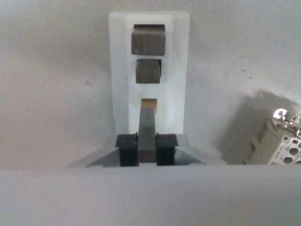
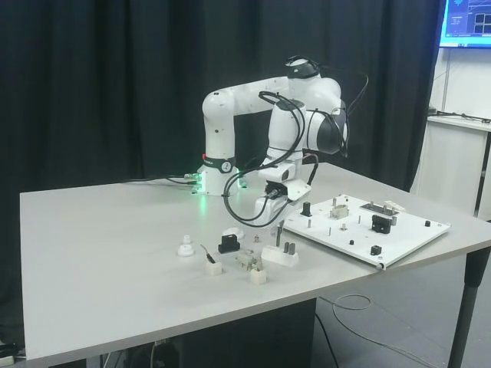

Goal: Insert square peg 2.

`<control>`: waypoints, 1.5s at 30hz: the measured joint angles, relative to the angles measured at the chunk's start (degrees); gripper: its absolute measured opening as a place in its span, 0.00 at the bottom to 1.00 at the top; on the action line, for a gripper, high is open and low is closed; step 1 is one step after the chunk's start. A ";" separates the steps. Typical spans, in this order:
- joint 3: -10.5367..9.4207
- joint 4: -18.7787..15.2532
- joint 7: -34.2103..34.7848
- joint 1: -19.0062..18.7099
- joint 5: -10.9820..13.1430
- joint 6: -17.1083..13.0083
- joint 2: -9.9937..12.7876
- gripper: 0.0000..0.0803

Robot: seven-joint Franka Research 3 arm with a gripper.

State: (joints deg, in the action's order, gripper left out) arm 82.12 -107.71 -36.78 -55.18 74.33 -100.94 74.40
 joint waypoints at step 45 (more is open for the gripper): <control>2.53 0.03 5.86 -1.55 -0.01 4.37 -0.42 0.09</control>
State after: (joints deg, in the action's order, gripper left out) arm 84.66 -107.68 -30.92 -56.72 74.32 -96.57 73.98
